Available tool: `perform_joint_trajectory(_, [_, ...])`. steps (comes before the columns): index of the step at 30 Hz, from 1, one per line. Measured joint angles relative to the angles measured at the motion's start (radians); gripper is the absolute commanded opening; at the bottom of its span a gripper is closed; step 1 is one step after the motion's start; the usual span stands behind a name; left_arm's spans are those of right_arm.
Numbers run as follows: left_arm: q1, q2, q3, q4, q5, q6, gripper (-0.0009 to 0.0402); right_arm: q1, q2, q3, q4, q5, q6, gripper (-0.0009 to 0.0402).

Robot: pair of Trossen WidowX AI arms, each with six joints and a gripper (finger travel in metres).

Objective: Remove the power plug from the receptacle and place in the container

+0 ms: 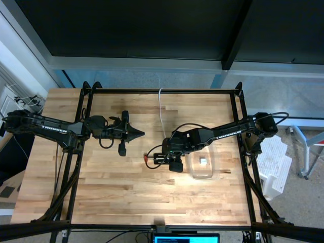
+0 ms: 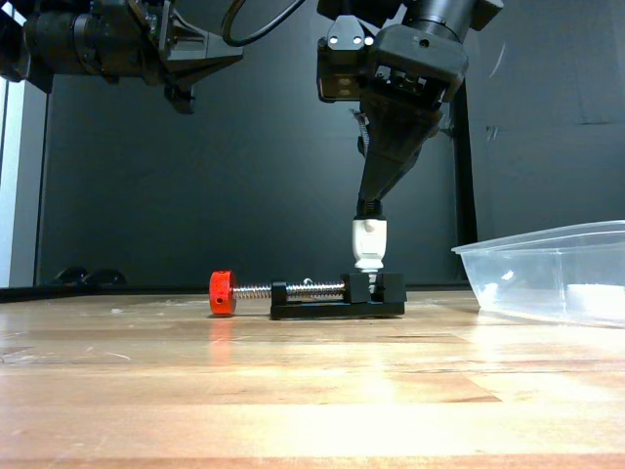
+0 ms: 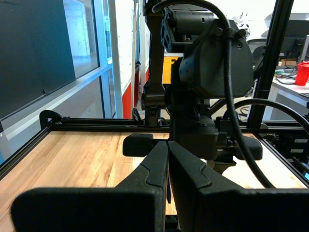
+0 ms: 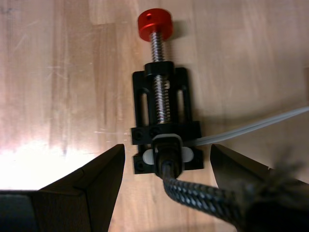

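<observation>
The receptacle (image 4: 164, 121) lies on the wooden table, a black block with a red knob (image 4: 154, 24) on a screw and a white socket face. The power plug (image 4: 168, 150) sits in that socket, its dark braided cord running toward the camera. My right gripper (image 4: 166, 164) hangs open directly above it, one finger on each side, neither touching. From the low view the right gripper (image 2: 369, 200) points straight down at the white socket (image 2: 369, 244). The clear container (image 1: 202, 164) lies just right of the receptacle (image 1: 158, 158). My left gripper (image 1: 135, 133) hovers shut to the left, holding nothing.
A small white cube (image 1: 203, 161) lies inside the container (image 2: 547, 246). A long white cable (image 1: 161, 109) runs from the receptacle toward the table's far edge. A black metal frame (image 1: 162, 91) borders the table.
</observation>
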Motion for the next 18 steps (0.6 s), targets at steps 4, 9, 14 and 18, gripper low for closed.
perform_joint_trajectory(4, [0.0, 0.0, 0.0, 0.0, 0.0, 0.0, 0.0, 0.0, 0.0, -0.004, 0.001, 0.007, -0.002, 0.0247])
perform_joint_trajectory(9, [0.0, 0.0, 0.0, 0.0, 0.0, 0.0, 0.0, 0.0, 0.0, -0.004, 0.005, 0.01, -0.005, 0.0221])
perform_joint_trajectory(14, [0.0, 0.0, 0.0, 0.0, 0.0, 0.0, 0.0, 0.0, 0.0, -0.005, 0.005, 0.007, -0.013, 0.0169])
perform_joint_trajectory(18, [0.0, 0.0, 0.0, 0.0, 0.0, 0.0, 0.0, -0.001, 0.0, -0.005, 0.005, 0.002, -0.013, 0.013])
